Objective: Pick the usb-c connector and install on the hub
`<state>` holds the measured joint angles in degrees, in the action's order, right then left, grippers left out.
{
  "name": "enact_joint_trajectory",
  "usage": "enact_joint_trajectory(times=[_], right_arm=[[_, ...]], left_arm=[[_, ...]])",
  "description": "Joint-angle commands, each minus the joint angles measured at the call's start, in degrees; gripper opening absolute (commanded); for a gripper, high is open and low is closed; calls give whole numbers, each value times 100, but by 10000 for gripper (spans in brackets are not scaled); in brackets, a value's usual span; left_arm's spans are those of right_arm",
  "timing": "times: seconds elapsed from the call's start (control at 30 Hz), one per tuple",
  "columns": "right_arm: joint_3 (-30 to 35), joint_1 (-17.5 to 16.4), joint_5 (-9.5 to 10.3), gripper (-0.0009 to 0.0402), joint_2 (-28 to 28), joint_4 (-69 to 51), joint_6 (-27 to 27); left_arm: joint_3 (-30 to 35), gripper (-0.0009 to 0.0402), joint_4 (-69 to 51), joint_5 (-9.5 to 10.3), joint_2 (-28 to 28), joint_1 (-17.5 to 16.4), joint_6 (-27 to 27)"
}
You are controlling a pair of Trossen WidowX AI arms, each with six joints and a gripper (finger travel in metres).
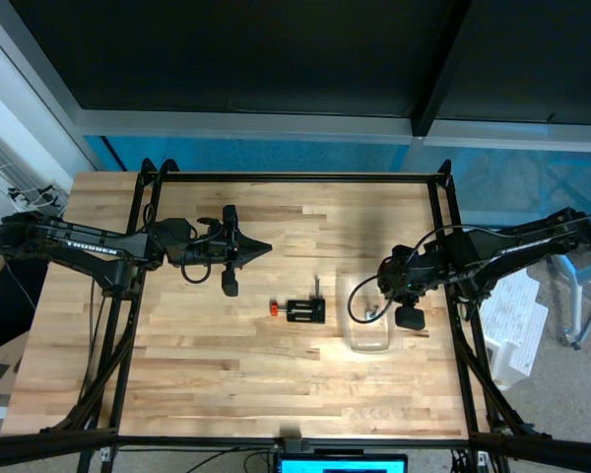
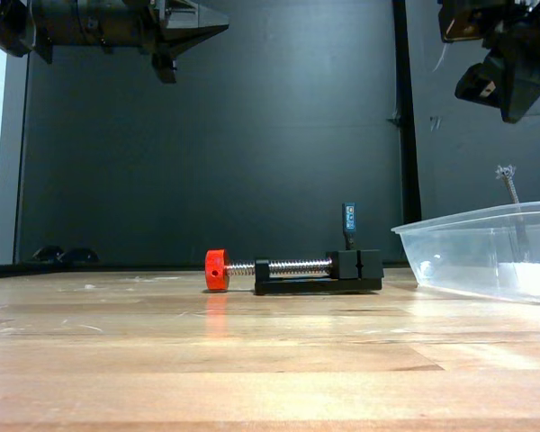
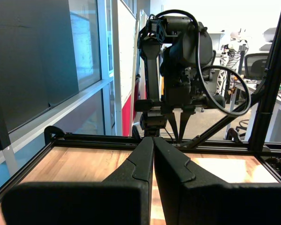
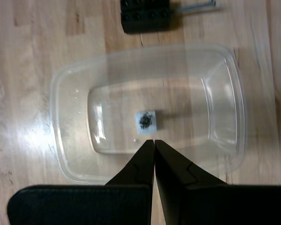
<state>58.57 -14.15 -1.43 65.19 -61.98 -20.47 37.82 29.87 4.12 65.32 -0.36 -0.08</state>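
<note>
- The clear plastic tray sits on the worktop at the near right. The hub is just left of it, apart from the tray, with its orange-red knob pointing left.
- The usb-c connector seems to be the dark speck in the middle of the tray floor, lying on a small white square.
- The right pincer hangs above the tray and points down at that speck. Its fingers are pressed together and carry nothing.
- The connector is probably very light and stiff, and likely to skid on the smooth plastic or get flicked aside. A hold across its two narrow sides, from straight above, looks best. The fingers would have to part first.
- The connector's shape and which way it faces are too small to make out. I cannot tell whether it is loose on the white square or fixed to it.
- The hub's socket shows in no view, so the entry side is unknown. From table height, the tray's cloudy wall hides what is inside.
- Farther back on the left, the left pincer is held high over the worktop, well away from the hub. Its fingers are closed and empty.
</note>
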Motion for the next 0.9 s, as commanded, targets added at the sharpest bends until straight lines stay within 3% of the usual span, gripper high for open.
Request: enact_joint_trajectory(times=[0.03, 0.43, 0.5, 0.9], right_arm=[[-2, -37, -2, 14, 101, -83, -57], [-46, -90, -85, 89, 210, -79, -232], [-74, -107, -208, 102, 210, -79, -332], [-155, -192, -219, 168, 474, 15, -326]], left_arm=[[2, 0, 2, 0, 0, -2, -2], [2, 0, 0, 0, 0, -2, 0], [2, 0, 2, 0, 0, -2, 0], [2, 0, 0, 0, 0, -2, 0]])
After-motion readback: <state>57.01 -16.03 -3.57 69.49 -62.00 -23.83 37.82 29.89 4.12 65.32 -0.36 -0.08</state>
